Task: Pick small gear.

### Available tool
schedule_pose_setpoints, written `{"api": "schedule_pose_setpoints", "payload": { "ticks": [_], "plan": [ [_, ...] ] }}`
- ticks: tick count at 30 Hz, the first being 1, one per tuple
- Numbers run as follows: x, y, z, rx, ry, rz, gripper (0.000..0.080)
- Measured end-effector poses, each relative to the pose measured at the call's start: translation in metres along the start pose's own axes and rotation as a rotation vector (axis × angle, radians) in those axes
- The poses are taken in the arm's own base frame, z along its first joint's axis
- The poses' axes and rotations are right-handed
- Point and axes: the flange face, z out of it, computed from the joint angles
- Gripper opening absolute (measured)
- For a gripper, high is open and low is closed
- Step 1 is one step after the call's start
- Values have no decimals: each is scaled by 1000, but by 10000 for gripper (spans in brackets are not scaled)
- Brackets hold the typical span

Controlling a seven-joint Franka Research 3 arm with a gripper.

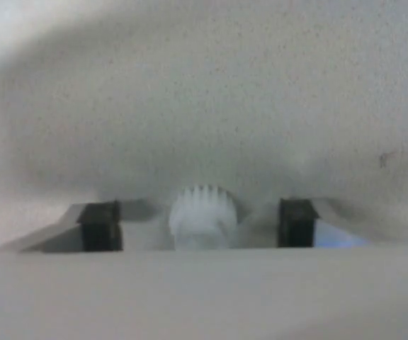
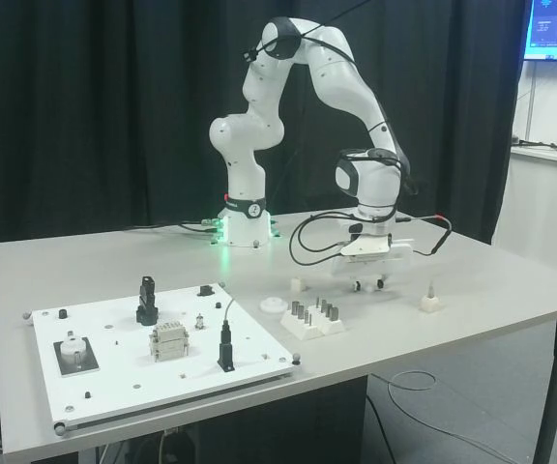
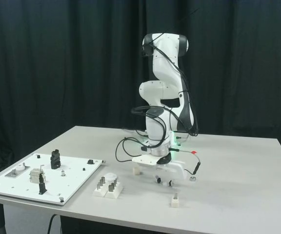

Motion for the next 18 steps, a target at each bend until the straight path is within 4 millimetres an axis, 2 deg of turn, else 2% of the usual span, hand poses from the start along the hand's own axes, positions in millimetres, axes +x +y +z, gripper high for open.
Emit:
{"api": "schedule_pose_setpoints", "payload": {
  "ticks": [3,4,9,10,18],
  "plan": [
    [0,0,0,-1,0,0,536],
    [0,0,0,-1,0,0,356],
    [0,0,0,0,0,0,356],
    [0,0,0,0,0,0,185],
    [0,0,0,3,2,0,190]
  ]
}}
